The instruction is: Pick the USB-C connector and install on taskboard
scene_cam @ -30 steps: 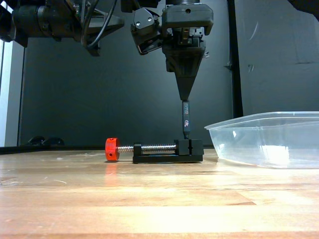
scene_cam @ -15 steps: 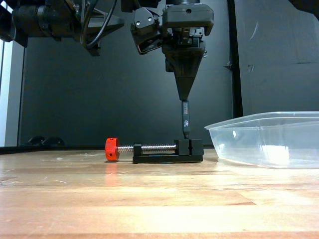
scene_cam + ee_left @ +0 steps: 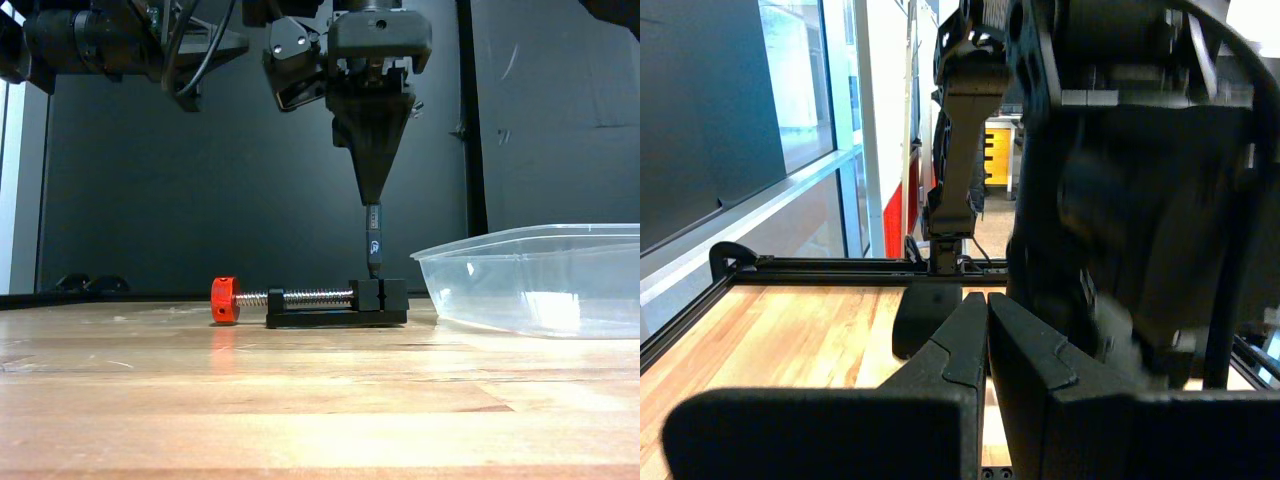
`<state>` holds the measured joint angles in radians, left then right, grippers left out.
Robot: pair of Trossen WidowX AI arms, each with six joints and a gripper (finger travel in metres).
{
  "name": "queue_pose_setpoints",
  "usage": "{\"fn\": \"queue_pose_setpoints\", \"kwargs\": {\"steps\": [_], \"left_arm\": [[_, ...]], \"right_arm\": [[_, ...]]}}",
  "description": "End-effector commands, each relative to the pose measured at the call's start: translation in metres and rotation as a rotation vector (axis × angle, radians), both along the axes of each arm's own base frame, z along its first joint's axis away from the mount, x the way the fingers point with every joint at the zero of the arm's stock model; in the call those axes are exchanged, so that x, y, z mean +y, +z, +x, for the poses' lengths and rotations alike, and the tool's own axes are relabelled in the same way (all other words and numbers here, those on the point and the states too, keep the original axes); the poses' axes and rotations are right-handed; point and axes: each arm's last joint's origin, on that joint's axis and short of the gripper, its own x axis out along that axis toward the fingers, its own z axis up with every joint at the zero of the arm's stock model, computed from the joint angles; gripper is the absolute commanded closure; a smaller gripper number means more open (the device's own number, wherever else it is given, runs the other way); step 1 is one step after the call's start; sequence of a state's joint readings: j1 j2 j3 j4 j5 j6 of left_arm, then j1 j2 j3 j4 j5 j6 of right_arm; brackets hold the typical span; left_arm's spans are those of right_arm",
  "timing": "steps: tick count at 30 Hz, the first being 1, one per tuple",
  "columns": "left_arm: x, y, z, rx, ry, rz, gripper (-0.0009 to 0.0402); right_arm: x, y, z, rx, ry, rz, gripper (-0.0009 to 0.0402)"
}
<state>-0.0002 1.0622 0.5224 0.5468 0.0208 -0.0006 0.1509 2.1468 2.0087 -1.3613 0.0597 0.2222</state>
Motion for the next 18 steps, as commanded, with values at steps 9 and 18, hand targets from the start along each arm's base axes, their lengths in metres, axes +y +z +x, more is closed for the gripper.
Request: {"fn": "queue_pose_setpoints", "kwargs": {"steps": [9, 18], "left_arm": [[0.000, 0.000, 0.000, -0.001, 0.000, 0.000, 0.0393], [0.000, 0.000, 0.000, -0.001, 0.000, 0.000, 0.0393]], "right_arm": [[-0.002, 0.034, -0.015, -0.077, 0.000, 0.011, 0.0221], [-0.002, 0.035, -0.015, -0.078, 0.005, 0.010, 0.0217]]}}
